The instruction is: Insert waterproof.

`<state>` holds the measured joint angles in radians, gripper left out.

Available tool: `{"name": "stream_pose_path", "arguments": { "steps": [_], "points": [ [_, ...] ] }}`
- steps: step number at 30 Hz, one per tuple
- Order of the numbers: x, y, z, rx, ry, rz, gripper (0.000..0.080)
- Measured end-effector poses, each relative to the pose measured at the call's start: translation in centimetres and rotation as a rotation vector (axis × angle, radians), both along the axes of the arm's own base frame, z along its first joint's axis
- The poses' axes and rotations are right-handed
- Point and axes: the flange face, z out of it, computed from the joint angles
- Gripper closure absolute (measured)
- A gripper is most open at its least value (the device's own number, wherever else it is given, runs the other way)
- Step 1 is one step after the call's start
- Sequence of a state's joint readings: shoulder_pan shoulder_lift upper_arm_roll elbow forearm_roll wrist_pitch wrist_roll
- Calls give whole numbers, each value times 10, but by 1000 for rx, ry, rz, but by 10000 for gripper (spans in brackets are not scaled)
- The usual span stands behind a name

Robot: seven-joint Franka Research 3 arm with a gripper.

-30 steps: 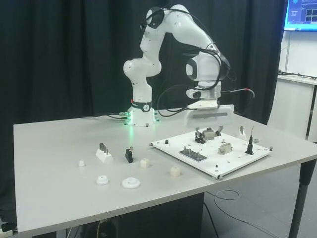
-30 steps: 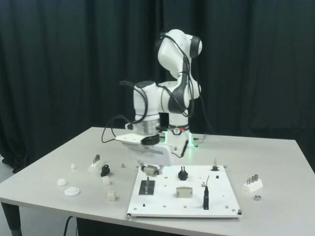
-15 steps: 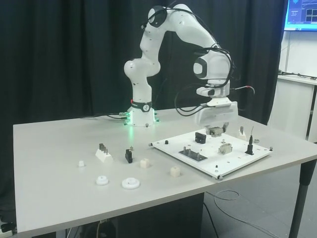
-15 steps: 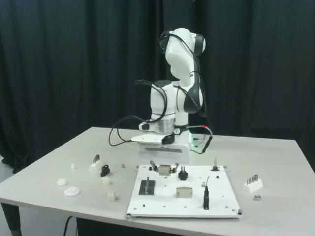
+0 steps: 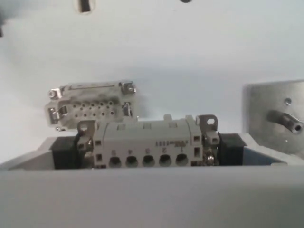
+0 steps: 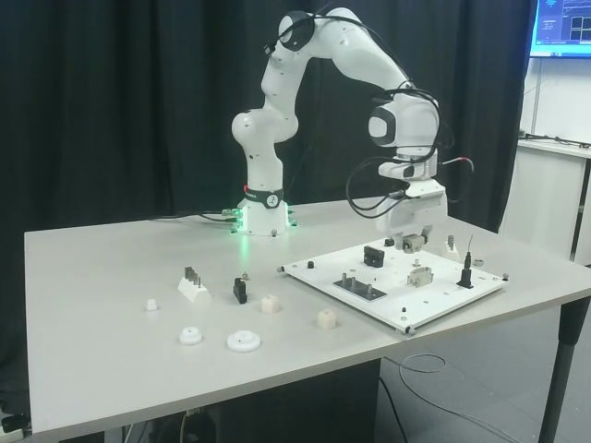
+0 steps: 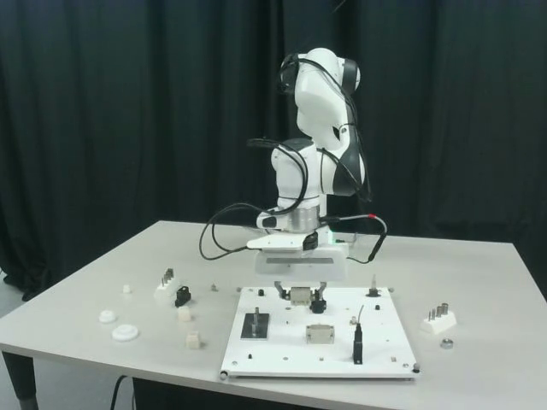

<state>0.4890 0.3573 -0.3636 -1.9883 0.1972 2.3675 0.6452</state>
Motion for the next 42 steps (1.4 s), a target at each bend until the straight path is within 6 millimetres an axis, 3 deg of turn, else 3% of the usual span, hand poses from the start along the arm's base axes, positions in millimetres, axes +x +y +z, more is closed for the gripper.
{"name": "stream_pose_path", "arguments": {
  "steps": [42],
  "points": [
    [-3,32,-36,-12,3,130,183]
  ]
}}
